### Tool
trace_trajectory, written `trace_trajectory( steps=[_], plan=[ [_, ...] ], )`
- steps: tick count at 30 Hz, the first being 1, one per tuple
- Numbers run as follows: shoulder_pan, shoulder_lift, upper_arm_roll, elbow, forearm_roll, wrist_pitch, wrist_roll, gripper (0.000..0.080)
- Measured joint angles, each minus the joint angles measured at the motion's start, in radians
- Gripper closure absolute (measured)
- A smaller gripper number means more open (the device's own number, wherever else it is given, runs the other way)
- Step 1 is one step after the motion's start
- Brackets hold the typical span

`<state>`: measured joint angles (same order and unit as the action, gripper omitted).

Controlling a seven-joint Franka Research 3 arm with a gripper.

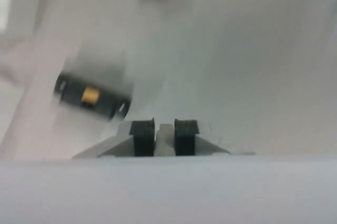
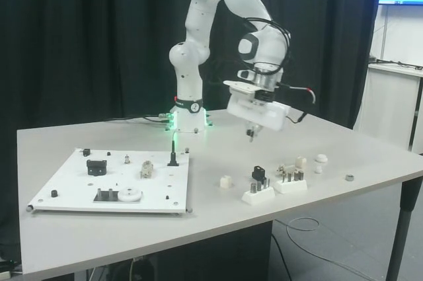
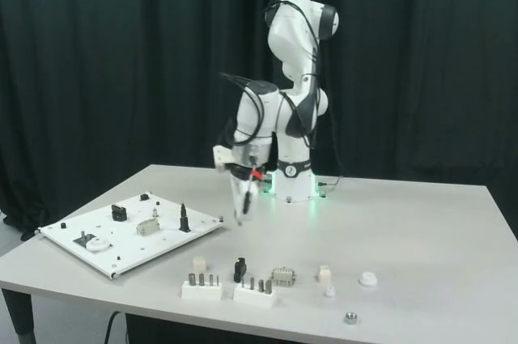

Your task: Insert Ethernet.

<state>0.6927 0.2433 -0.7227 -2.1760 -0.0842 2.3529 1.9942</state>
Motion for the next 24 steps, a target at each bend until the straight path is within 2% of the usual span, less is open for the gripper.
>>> trace_trajectory(
  steps=[7, 14, 24],
  plan=[
    [-0.093, -0.034, 0.02, -0.015, -0.072, -0.003, -0.051, 0.0728],
    [-0.199, -0.057, 0.042, -0.025, -0.121, -0.002, -0.136, 0.0728],
    [-0.336, -0.076, 0.055, -0.026, -0.132, -0.002, -0.296, 0.0728]
  ],
)
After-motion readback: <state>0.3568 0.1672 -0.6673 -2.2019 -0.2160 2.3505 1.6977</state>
